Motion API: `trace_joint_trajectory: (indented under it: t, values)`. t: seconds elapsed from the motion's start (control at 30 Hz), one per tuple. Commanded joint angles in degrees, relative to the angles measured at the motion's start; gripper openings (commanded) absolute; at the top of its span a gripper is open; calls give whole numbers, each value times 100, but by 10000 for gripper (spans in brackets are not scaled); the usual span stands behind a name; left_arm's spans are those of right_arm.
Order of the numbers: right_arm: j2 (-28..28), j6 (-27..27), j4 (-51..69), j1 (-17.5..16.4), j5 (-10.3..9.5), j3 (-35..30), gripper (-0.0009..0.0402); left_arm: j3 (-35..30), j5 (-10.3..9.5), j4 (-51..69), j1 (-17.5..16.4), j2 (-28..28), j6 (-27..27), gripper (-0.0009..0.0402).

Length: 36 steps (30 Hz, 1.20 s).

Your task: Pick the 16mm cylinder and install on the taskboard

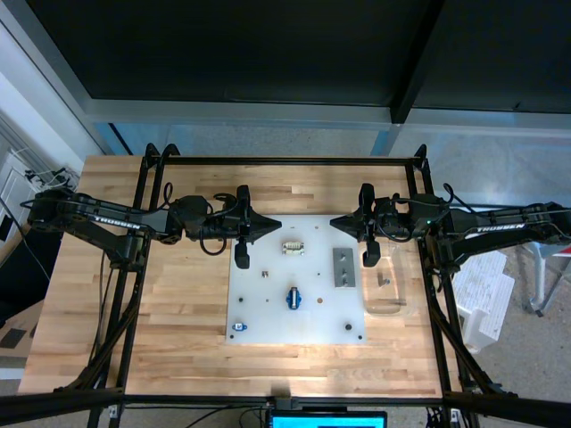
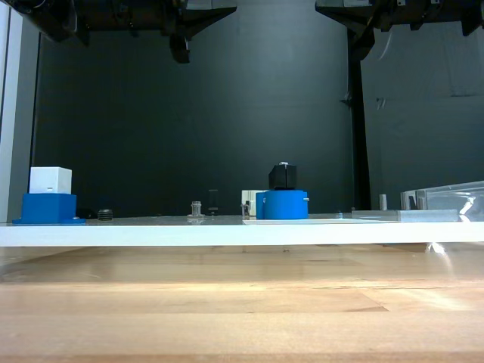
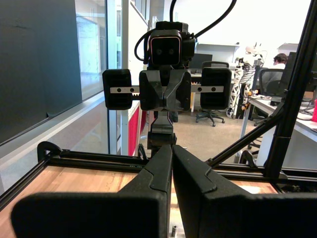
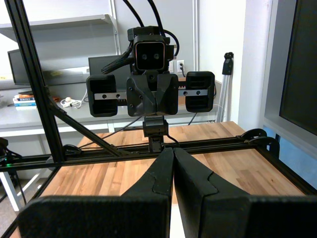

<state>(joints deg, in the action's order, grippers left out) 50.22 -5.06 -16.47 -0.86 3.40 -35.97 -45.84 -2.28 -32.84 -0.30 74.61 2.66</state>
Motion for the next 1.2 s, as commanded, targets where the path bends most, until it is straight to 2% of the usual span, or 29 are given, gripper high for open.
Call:
trace_joint_trajectory:
  t: [0.03, 0.63, 1.0, 1.2]
  values:
    - [2, -2, -2, -2, 0, -2, 0, -2, 2, 0, -2, 2, 0, 0]
    - [0, 83, 133, -9, 0, -20, 0, -2, 2, 0, 0, 2, -2, 0]
    - [2, -66, 3766, -125, -2, -1093, 0, -2, 2, 0, 0, 2, -2, 0]
    - [2, -219, 5289, -260, -4, -1416, 0, -2, 2, 0, -2, 2, -2, 0]
